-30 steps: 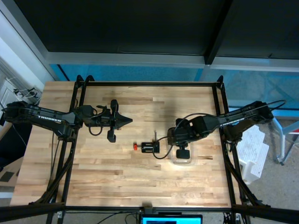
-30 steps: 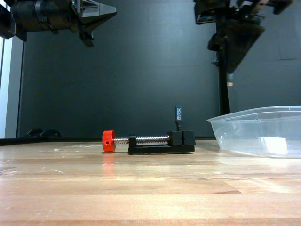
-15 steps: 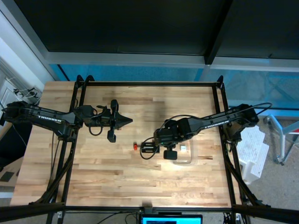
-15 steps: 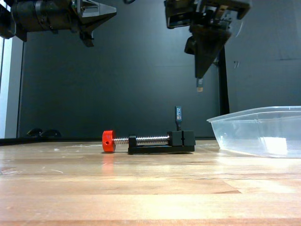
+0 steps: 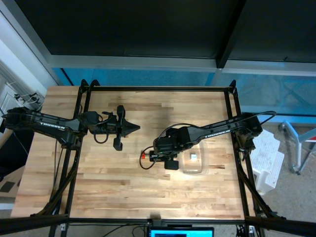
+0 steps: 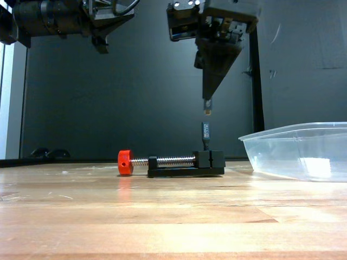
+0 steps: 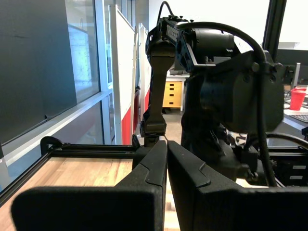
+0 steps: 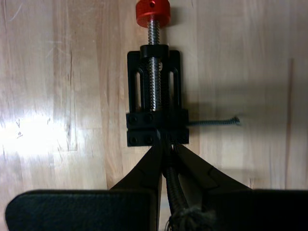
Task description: Pick the usb-c connector and install on the hub
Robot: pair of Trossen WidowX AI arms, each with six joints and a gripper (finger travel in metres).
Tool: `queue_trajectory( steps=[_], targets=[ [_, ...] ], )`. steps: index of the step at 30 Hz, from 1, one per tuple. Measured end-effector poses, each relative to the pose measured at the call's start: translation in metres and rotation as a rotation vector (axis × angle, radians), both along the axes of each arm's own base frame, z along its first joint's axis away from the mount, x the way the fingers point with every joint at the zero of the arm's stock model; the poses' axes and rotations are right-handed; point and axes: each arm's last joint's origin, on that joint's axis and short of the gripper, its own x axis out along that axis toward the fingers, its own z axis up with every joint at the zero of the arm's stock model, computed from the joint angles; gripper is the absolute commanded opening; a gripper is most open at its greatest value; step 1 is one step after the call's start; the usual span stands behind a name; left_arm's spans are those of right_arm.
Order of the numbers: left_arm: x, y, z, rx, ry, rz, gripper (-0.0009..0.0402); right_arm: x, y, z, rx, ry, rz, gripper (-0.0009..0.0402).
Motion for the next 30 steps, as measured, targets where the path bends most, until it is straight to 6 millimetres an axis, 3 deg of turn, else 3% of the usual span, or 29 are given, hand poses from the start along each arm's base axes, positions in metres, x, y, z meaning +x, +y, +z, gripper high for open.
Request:
queue_trajectory(
  steps=[30],
  targets=[
    [0.0000, 0.0000, 0.0000, 0.000, 0.000, 0.000, 0.0000, 0.0033, -0.0007, -0.0060, -0.009, 0.013, 0.016, 0.0000]
  ],
)
